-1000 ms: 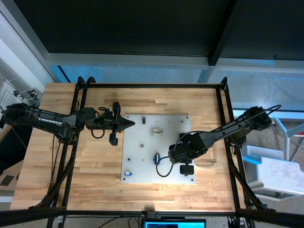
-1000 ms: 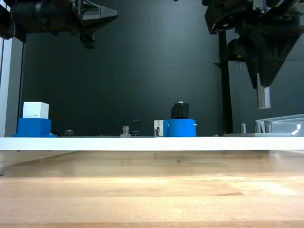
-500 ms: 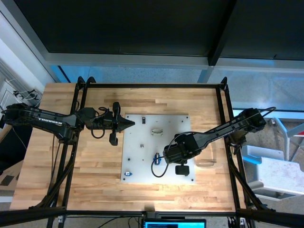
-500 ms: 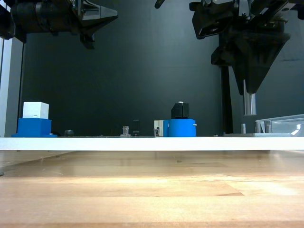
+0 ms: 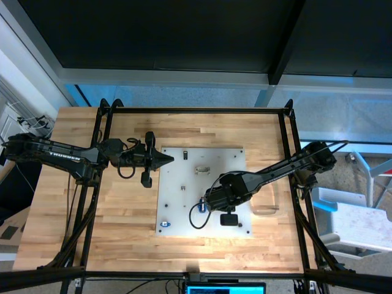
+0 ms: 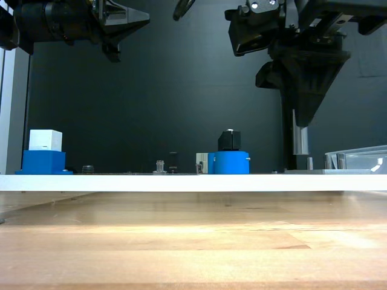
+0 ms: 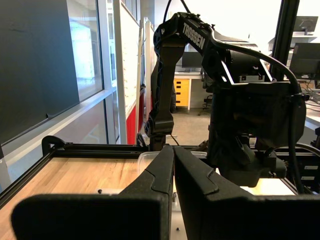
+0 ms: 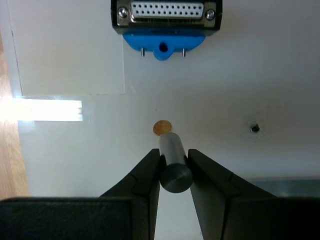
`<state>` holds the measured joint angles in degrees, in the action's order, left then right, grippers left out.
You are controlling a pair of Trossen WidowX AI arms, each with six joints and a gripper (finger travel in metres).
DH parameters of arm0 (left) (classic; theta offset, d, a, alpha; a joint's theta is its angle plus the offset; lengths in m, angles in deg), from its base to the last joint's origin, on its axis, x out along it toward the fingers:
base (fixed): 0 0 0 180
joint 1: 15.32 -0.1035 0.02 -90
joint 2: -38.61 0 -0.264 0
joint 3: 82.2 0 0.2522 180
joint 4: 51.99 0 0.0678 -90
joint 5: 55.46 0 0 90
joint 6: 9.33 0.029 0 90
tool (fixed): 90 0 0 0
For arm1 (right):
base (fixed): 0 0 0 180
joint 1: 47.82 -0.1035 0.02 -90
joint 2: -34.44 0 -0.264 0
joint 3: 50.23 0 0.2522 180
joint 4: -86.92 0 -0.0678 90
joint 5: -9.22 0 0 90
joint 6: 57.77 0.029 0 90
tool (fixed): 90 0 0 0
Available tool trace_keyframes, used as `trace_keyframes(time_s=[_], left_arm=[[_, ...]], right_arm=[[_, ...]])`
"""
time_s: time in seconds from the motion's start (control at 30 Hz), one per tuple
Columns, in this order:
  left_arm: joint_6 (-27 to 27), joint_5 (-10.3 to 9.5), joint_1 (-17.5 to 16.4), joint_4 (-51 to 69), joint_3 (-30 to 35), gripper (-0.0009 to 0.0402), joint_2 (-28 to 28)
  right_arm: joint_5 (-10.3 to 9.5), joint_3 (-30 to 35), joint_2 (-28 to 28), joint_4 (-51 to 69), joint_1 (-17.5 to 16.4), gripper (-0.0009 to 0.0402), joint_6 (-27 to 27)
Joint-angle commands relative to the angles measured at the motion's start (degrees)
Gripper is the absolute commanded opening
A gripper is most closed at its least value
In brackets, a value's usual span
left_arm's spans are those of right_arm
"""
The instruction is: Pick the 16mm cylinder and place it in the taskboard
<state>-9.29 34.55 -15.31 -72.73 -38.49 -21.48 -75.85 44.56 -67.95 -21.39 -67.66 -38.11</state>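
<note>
The right pincer (image 8: 172,161) pinches the 16mm cylinder (image 8: 173,156) between its two fingers, which point straight down over the white taskboard (image 8: 225,75). In the low view the peg (image 6: 300,140) hangs upright below the right pincer (image 6: 300,118), its lower end clear of the taskboard (image 6: 181,182) and not touching it. It hangs between the round blue fitting (image 6: 231,162) and the clear plastic tray (image 6: 360,158). From the wrist camera the peg's far end lies just beside a small tan-rimmed hole (image 8: 161,127) in the board. Beyond that hole sits a D-sub connector (image 8: 164,15) on its blue mount (image 8: 163,42). From above, the right pincer (image 5: 211,202) hangs over the middle of the taskboard (image 5: 177,165), which lies on the wooden tabletop (image 5: 122,208). The left pincer (image 5: 164,158) hangs high at the board's left edge, its fingers (image 7: 160,172) pressed together and holding nothing, well apart from the peg.
</note>
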Motion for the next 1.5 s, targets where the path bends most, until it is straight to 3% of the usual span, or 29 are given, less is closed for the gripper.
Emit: trace_keyframes(time_s=[0.03, 1.5], left_arm=[[0.0, 0.0, 0.0, 0.0, 0.0, 0.0, 0.0], [0.0, 0.0, 0.0, 0.0, 0.0, 0.0, 0.0]], right_arm=[[-0.02, 0.1, -0.3, -0.3, 0.0, 0.0032, -0.2], [-0.48, 0.1, -3.1, -1.9, 0.2, 0.0032, 0.6]])
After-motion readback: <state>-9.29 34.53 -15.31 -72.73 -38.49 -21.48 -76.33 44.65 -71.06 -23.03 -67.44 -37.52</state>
